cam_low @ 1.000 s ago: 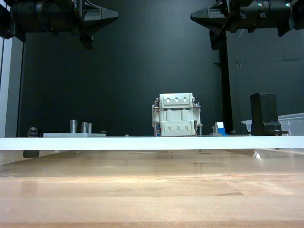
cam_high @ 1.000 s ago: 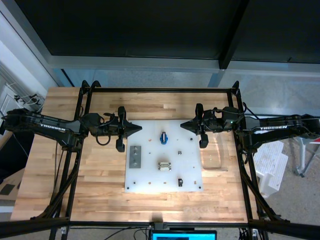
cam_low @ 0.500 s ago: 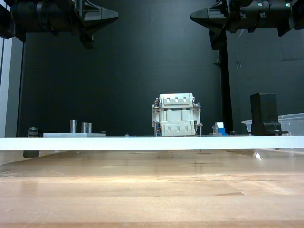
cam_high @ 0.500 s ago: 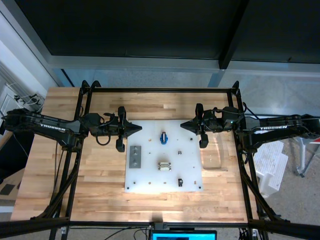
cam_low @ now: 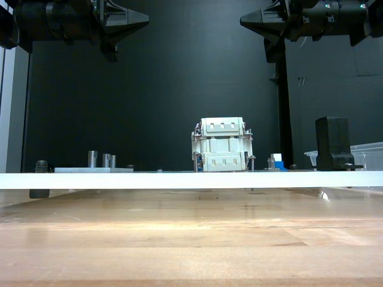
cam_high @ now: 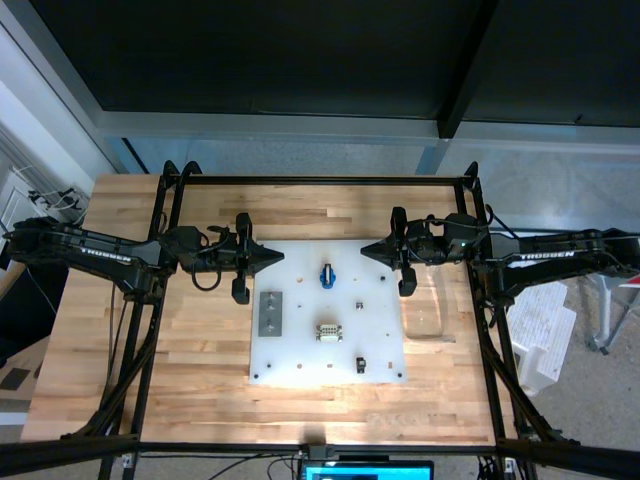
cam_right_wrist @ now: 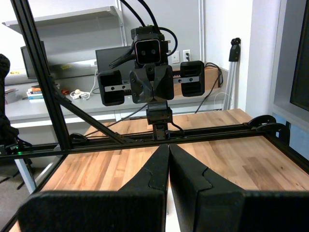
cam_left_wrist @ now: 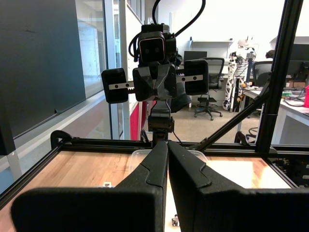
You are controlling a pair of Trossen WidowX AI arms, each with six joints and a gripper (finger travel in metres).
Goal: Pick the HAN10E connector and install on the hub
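Both are hovering closed, empty: left pincer (cam_high: 278, 256), right pincer (cam_high: 364, 250); connector (cam_low: 222, 127) is sitting on hub (cam_low: 222, 159) below, between them, apparently installed.

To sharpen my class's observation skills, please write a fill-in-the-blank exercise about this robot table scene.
The left gripper and right gripper, hanging high near the far corners of the white board, both have their fingers ___.
The grey two-hole plate lies on the ___ arm's side of the hub.
Beyond the hub stands an upright part whose colour is ___.
Missing words: shut; left; blue.
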